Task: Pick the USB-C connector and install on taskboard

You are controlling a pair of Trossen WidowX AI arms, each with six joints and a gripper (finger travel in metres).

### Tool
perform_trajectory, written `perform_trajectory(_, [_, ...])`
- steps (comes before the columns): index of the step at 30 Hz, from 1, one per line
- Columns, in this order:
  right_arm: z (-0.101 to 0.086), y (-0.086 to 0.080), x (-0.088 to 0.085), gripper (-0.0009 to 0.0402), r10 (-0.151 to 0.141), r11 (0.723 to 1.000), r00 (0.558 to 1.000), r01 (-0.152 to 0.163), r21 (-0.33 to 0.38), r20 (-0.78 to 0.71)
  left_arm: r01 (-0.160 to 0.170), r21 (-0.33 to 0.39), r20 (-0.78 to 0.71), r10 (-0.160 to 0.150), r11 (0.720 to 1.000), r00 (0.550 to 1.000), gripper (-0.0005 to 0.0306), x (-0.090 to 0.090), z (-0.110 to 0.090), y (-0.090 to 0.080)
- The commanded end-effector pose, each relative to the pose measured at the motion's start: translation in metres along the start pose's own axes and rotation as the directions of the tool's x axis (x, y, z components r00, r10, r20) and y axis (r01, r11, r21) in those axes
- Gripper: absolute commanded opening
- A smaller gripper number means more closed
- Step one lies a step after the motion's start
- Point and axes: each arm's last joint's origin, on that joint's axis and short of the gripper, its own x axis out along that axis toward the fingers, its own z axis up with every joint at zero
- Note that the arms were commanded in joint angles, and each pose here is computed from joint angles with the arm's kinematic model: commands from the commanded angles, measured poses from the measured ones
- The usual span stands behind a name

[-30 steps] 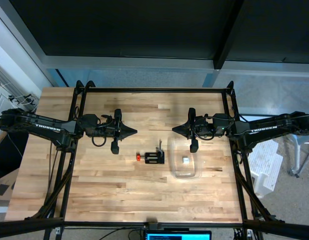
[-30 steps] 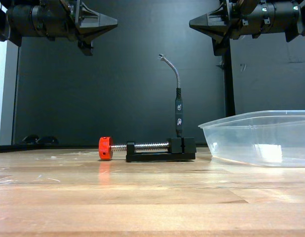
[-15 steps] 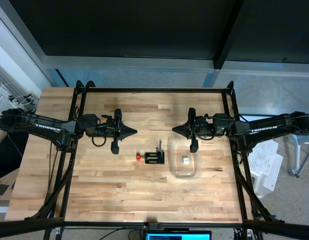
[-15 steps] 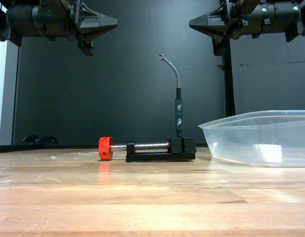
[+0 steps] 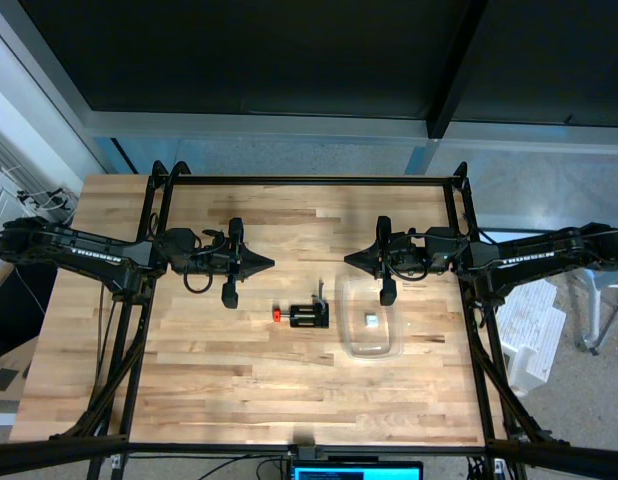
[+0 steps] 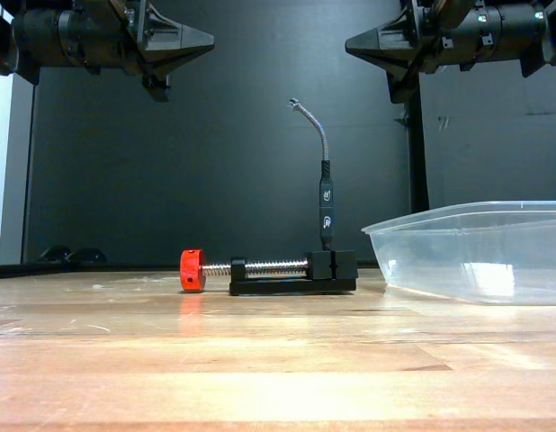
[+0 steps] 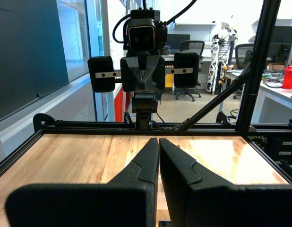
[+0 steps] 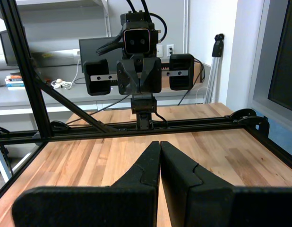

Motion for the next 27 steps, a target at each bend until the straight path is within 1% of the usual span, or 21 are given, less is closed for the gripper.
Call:
perform_trajectory(1, [-0.0019, -0.0001, 0.0001, 0.0000, -0.002, 1.000, 1.000, 0.002, -0.001, -0.021, 0.000, 0.000, 0.000, 0.000, 1.000, 1.000, 0.0000, 0.0000, 0.0000, 0.0001])
perform_trajectory(27, [-0.0022, -0.0002, 0.0001, 0.0000, -0.002, 1.000, 1.000, 0.002, -0.001, -0.023, 0.000, 0.000, 0.000, 0.000, 1.000, 1.000, 0.0000, 0.0000, 0.0000, 0.0001])
